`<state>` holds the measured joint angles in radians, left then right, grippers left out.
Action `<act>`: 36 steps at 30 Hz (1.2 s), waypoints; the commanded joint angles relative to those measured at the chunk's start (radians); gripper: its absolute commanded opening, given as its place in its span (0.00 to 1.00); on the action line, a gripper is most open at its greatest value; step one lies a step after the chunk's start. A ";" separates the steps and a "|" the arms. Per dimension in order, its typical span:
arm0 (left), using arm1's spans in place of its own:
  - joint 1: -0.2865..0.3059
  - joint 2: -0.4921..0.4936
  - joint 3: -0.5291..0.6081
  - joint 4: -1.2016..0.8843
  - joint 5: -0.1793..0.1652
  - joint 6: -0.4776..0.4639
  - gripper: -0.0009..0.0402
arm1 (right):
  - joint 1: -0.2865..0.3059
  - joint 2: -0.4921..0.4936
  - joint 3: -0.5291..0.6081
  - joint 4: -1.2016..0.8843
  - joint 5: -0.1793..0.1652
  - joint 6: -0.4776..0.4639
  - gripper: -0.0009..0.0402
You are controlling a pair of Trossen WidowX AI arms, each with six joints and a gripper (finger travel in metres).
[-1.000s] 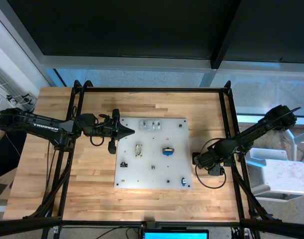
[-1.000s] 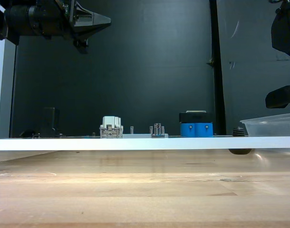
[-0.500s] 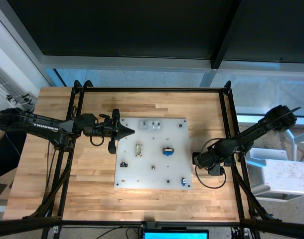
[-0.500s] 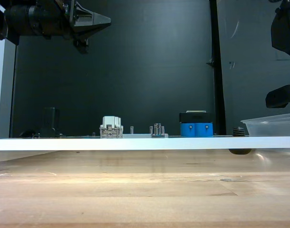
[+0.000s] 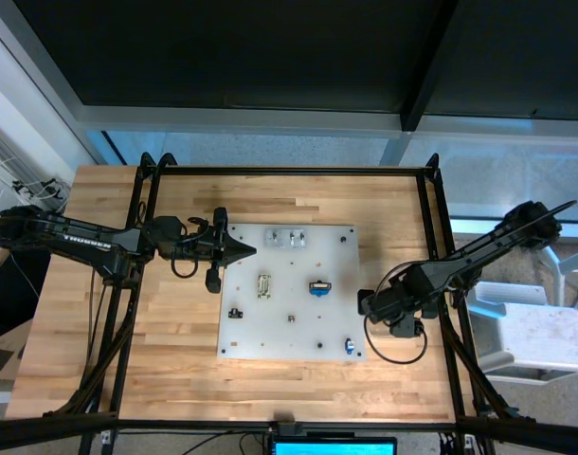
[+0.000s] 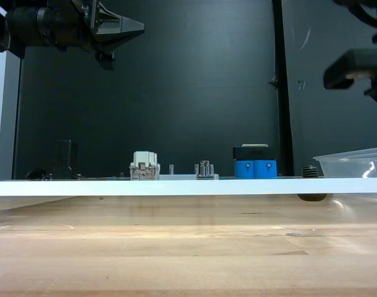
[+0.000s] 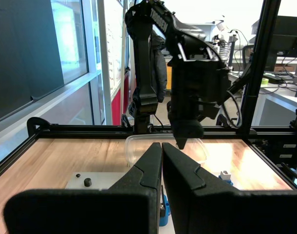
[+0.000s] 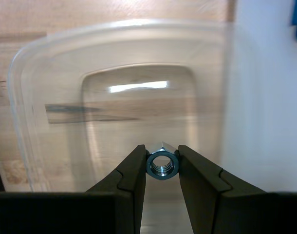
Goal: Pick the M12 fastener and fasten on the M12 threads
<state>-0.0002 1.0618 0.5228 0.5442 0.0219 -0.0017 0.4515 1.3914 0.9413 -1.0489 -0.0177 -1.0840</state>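
Note:
The small silver M12 nut [image 8: 161, 165] is pinched between the fingertips of my right gripper [image 8: 161, 157], which is shut on it. It hangs above the clear tray [image 8: 46, 73]. That gripper [image 5: 368, 303] hovers just off the white board's [image 5: 270, 327] right edge and shows raised in the low view [image 6: 355, 62]. The black ribbed M12 stud [image 6: 309, 171] stands bare near the board's near right edge [image 5: 319, 343]. My left gripper [image 5: 247, 250] is shut and holds nothing, high over the board's far left corner [image 6: 138, 26], its fingers [image 7: 151, 161] together.
On the board stand a blue-and-black block [image 6: 255, 162], a grey connector [image 6: 144, 167], a small silver post [image 6: 204, 169] and a blue-topped part [image 5: 349, 346]. A black frame [image 5: 431, 246] surrounds the table. The clear tray [image 6: 352, 162] lies right of the board.
My right gripper has risen from the tray with the nut and shifted a little left toward the board. The left arm has not moved.

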 commanded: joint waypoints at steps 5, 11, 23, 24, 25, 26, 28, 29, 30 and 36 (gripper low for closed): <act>0.000 0.000 0.000 0.000 0.000 0.000 0.02 | 0.003 0.169 0.233 -0.084 0.058 -0.076 0.13; 0.000 0.000 0.000 0.000 0.000 0.000 0.02 | 0.003 0.330 0.412 -0.093 0.061 -0.112 0.13; 0.000 0.000 0.000 0.000 0.000 0.000 0.02 | 0.005 0.573 0.665 -0.094 0.060 -0.164 0.13; 0.000 0.000 0.000 0.000 0.000 0.000 0.02 | 0.005 0.587 0.679 -0.095 0.060 -0.164 0.13; 0.000 0.000 0.000 0.000 0.000 0.000 0.02 | 0.005 0.600 0.694 -0.095 0.060 -0.164 0.13; 0.000 0.000 0.000 0.000 0.000 0.000 0.02 | 0.005 0.611 0.707 -0.094 0.059 -0.164 0.13; 0.000 0.000 0.000 0.000 0.000 0.000 0.02 | 0.005 0.632 0.729 -0.093 0.058 -0.164 0.13; 0.000 0.000 0.000 0.000 0.000 0.000 0.02 | 0.005 0.639 0.736 -0.093 0.059 -0.164 0.13; 0.000 0.000 0.000 0.000 0.000 0.000 0.02 | 0.005 0.649 0.744 -0.093 0.056 -0.164 0.13; 0.000 0.000 0.000 0.000 0.000 0.000 0.02 | 0.005 0.691 0.785 -0.095 0.049 -0.163 0.13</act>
<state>-0.0002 1.0618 0.5228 0.5442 0.0219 -0.0021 0.4561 2.0743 1.7187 -1.1435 0.0338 -1.2484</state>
